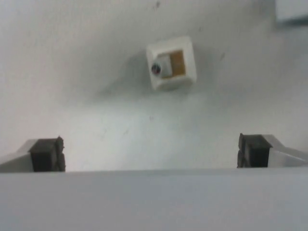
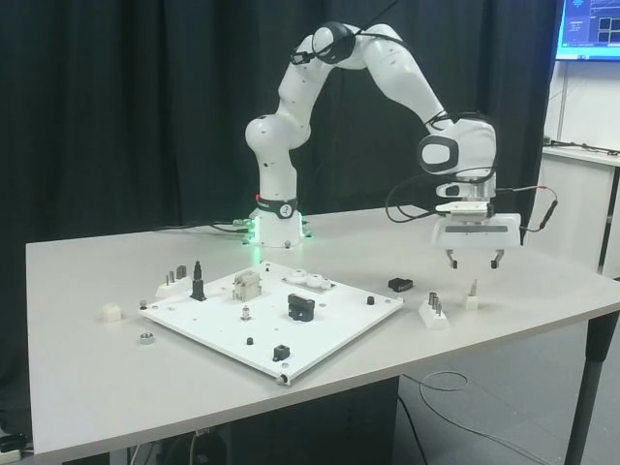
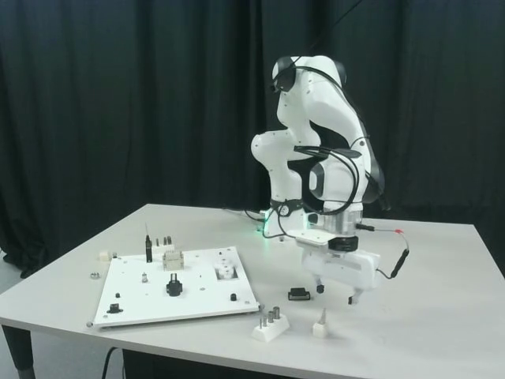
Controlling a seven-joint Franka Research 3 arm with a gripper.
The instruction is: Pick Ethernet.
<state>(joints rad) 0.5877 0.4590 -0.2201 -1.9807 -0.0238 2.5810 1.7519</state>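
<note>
Where black curtain (image 3: 118,103) hangs | grey table (image 3: 442,316) | white board (image 3: 197,300)

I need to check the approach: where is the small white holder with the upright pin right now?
The small white holder stands on the grey table below the open gripper, beside the white pin block, off the white board.

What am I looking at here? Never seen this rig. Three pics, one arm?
One white robot arm bolted on a grey table. Two pictures come from room cameras; the third from a camera on the wrist, looking down past the fingertips. The gripper hangs open above the table and holds nothing. Below it stands a small white block, apart from the fingers. Nearby: a white holder with pins, a small black part, and a white board carrying several small fittings.
</note>
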